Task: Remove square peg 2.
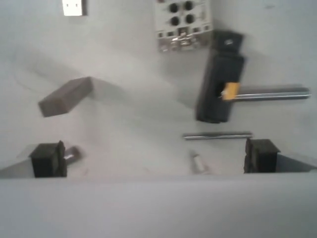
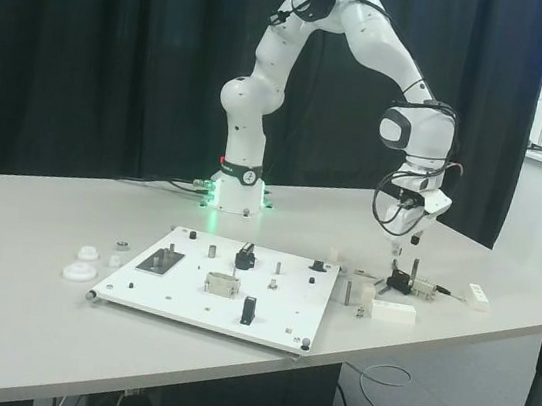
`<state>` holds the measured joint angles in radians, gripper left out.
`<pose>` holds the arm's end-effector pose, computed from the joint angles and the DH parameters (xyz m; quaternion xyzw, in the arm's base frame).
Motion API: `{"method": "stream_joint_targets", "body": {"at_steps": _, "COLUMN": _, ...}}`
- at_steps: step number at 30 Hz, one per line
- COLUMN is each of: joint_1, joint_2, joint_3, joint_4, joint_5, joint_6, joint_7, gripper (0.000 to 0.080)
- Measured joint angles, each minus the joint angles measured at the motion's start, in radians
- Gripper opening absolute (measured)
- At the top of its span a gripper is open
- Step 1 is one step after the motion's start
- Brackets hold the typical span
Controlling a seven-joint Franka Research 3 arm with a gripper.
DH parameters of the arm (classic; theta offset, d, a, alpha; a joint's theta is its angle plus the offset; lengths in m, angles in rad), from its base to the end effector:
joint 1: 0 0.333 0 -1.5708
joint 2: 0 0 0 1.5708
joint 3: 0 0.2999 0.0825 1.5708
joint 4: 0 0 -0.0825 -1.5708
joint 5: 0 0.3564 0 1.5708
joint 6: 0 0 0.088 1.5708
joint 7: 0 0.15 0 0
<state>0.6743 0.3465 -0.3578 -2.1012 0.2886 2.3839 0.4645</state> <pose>0.5224 0.1804 0.2223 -0.9844 0.1712 0.0285 0.0286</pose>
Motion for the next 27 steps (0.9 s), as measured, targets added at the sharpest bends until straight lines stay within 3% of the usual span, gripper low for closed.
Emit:
{"method": "stream_joint_targets", "body": {"at_steps": 12, "joint_1": -0.03, "joint_2": 0.003, "joint_3": -0.046, "joint_4": 0.034, "joint_5": -0.058, "joint_6": -0.059, "joint_7": -0.107, "gripper": 0.08}}
{"method": "stream_joint_targets", "body": {"at_steps": 27, "joint_1": -0.136, "joint_2": 0.021, "joint_3": -0.06, "joint_4": 0.037, "joint_5": -0.131, "joint_6": -0.082, "joint_7": -0.258, "gripper": 0.08}}
